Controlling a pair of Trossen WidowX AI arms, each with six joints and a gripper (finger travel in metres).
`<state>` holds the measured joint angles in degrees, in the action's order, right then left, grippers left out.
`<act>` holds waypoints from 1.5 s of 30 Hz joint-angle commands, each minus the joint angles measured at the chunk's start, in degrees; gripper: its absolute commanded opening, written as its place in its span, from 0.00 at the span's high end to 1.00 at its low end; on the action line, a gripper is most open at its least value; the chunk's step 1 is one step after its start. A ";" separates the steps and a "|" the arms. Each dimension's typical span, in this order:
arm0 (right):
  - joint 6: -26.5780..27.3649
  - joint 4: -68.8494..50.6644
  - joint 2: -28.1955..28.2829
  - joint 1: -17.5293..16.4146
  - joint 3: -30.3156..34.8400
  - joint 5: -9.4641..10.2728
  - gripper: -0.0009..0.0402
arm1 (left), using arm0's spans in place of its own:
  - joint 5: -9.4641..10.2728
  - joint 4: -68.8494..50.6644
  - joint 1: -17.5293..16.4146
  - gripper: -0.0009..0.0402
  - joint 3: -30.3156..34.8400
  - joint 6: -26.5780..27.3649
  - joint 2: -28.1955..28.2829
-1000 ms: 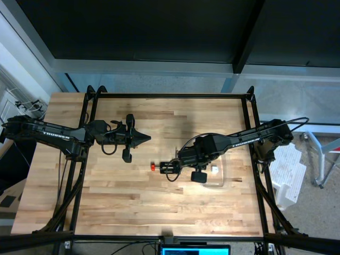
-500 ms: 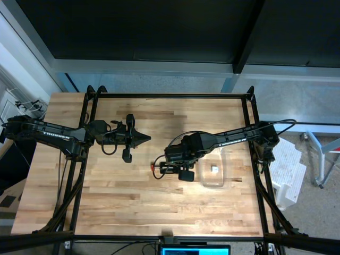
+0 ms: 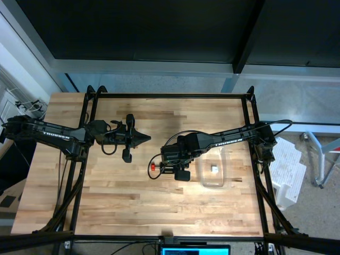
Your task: Pick the USB-C connector and install on taskboard
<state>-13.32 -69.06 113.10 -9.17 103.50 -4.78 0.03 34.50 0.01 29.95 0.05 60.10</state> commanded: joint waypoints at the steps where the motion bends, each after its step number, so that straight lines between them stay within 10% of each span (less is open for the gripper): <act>1: -0.37 0.22 -0.04 0.11 -0.09 -0.20 0.98 | 0.00 0.02 0.00 0.98 0.00 -0.02 0.02; 45: -2.67 0.87 1.77 -0.46 -0.07 -0.81 0.98 | 0.00 0.04 -0.02 0.98 0.00 -0.02 0.02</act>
<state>-15.99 -68.23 114.87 -9.63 103.44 -5.56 0.03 34.52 0.01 29.95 0.05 60.10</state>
